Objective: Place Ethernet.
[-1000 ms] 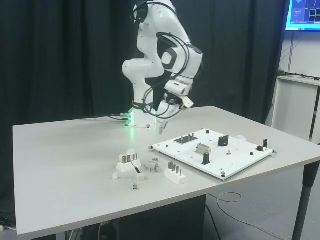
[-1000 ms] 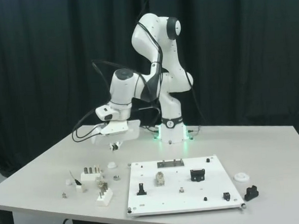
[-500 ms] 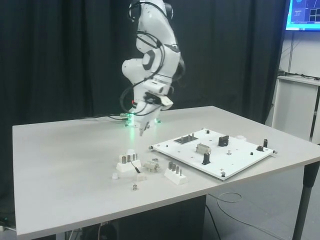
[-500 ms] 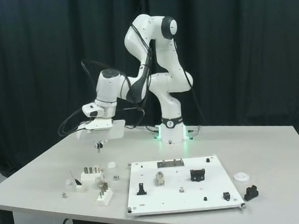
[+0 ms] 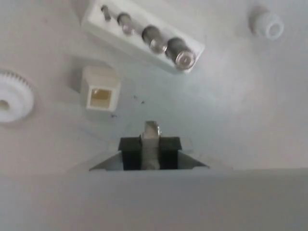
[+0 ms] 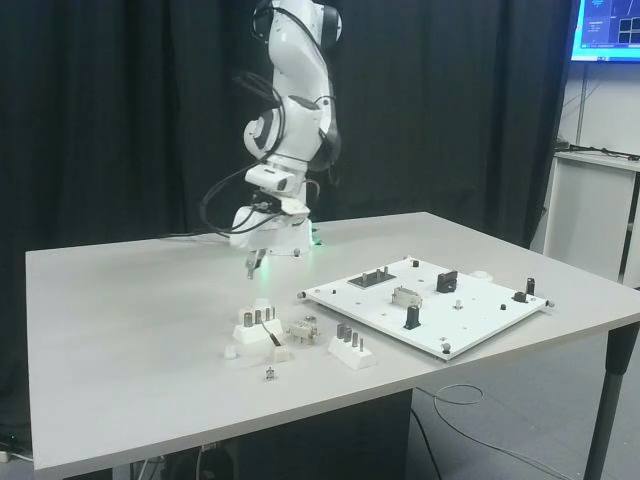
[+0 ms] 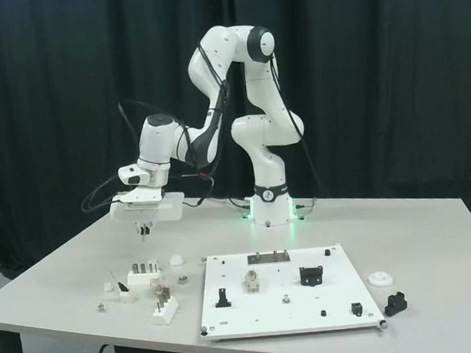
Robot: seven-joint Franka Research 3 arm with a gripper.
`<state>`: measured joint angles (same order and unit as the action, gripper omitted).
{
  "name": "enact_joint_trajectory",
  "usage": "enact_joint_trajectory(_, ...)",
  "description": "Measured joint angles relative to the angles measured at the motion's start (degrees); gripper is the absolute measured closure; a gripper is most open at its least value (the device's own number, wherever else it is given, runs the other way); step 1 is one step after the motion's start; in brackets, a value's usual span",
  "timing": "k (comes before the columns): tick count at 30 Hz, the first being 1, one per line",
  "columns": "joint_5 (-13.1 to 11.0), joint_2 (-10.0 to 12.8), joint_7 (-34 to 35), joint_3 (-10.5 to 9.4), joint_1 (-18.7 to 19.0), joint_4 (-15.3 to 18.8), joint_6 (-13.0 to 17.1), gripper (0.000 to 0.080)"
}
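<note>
My gripper (image 5: pixel 150 140) hangs above the table over the loose parts, away from the white board (image 7: pixel 339 300). Its black pads (image 5: pixel 129 150) are shut on a small grey piece, the Ethernet plug (image 5: pixel 150 129), which pokes out past the tips. Both room views show the gripper (image 6: pixel 252 267) (image 7: pixel 143 232) a short way above a white block of metal pegs (image 7: pixel 144 272) (image 6: pixel 258 321). Under the wrist camera lies a peg block (image 5: pixel 144 39) and a small white cube with a socket (image 5: pixel 101 88). On the board sits a metal socket part (image 7: pixel 251 281).
A white gear (image 5: pixel 10 98) and a small white cap (image 5: pixel 267 24) lie near the cube. A second peg block (image 7: pixel 164 310) (image 6: pixel 352 351) stands by the board's edge. The board carries black fixtures (image 7: pixel 310 275). A white disc (image 7: pixel 379 279) and a black part (image 7: pixel 396 302) lie beyond it.
The arm has swung away from the board's edge to above the loose parts, and the gripper has come lower. Nothing on the table has moved.
</note>
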<state>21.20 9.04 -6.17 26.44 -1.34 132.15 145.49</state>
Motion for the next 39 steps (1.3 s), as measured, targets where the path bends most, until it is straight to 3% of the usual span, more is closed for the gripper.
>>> enact_joint_trajectory(8, -4.54, 0.05, -5.81, 2.32, -0.42, 3.28, 3.93, 0.0731)
enact_joint_trajectory(18, -10.66, 0.59, -11.06, 3.14, -0.61, 5.67, 6.4, 0.0731)
enact_joint_trajectory(39, -13.16, 3.41, -11.23, 2.14, -0.4, 5.95, 8.73, 0.0731)
